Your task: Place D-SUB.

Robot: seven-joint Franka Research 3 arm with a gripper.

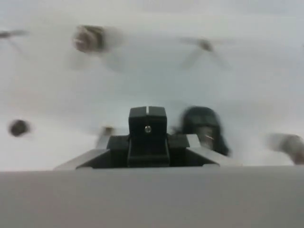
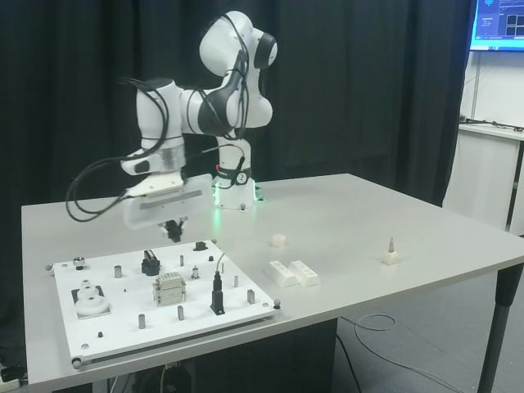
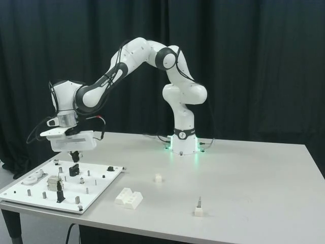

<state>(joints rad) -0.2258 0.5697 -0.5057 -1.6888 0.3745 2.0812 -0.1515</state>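
Wrist view: my pincer (image 1: pixel 148 137) grips a small black boxy plug, the D-SUB (image 1: pixel 147 124), above the flat white assembly board (image 1: pixel 142 71).

First room view: I hang over the board's rear; a black connector block (image 2: pixel 150 264) lies at seven o'clock below me.

Second room view: that block sits just beneath, on the grey counter (image 3: pixel 244 178).

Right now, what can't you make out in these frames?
- Gripper: in the wrist view one black block shows; finger gap unreadable. In both room views the wrist housing and distance hide it.
- D-SUB: too small on the white board to pick out.
- Board parts in the wrist view: smeared by motion blur.
- Black part under the gripper: contact unclear.
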